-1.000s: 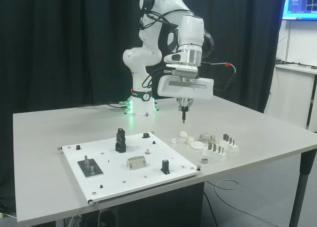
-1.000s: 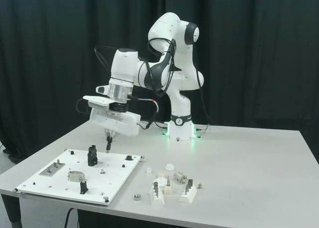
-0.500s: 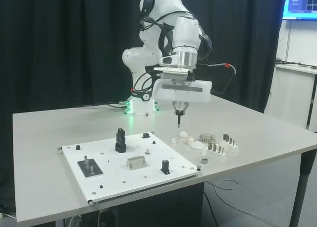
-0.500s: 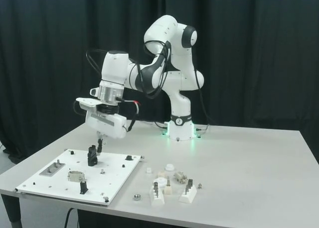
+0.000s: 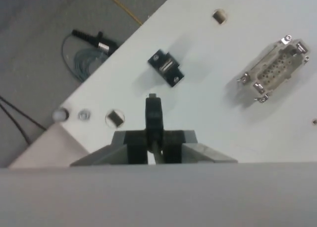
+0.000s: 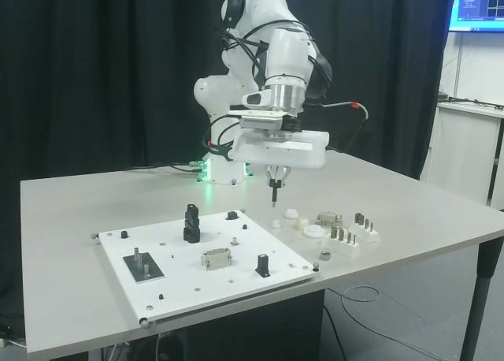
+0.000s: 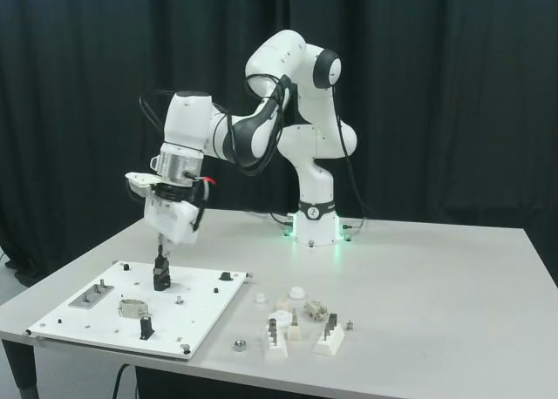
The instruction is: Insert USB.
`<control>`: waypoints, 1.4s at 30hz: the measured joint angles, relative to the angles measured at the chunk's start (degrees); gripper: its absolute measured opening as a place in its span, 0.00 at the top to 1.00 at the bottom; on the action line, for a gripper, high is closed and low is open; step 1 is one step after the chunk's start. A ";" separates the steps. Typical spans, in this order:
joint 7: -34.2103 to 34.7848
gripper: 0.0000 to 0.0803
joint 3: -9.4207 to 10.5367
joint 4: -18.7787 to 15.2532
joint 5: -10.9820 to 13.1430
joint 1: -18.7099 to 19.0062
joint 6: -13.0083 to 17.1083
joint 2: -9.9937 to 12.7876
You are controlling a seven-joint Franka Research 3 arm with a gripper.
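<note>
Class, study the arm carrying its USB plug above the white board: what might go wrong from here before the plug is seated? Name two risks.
1. The USB plug hangs above the board, off to one side of the small black USB socket; a descent from here could hit the white board.
2. The grey multi-pin connector and the black upright block stand nearby; a sideways sweep might knock them.

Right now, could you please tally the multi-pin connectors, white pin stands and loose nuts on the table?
multi-pin connectors: 2, one on the white board, one off it
white pin stands: 2
loose nut: 1
Total: 5
</note>
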 joint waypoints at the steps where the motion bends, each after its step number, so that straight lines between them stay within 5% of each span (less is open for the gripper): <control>1: 1.03 0.92 0.00 0.38 0.20 -0.25 0.00 0.29; 10: 4.89 0.92 0.03 4.89 2.56 -2.60 -1.46 3.38; 28: 3.09 0.92 2.08 16.68 5.35 -8.32 -11.78 9.85; 42: 4.87 0.92 2.86 23.00 13.34 -11.81 -17.89 13.81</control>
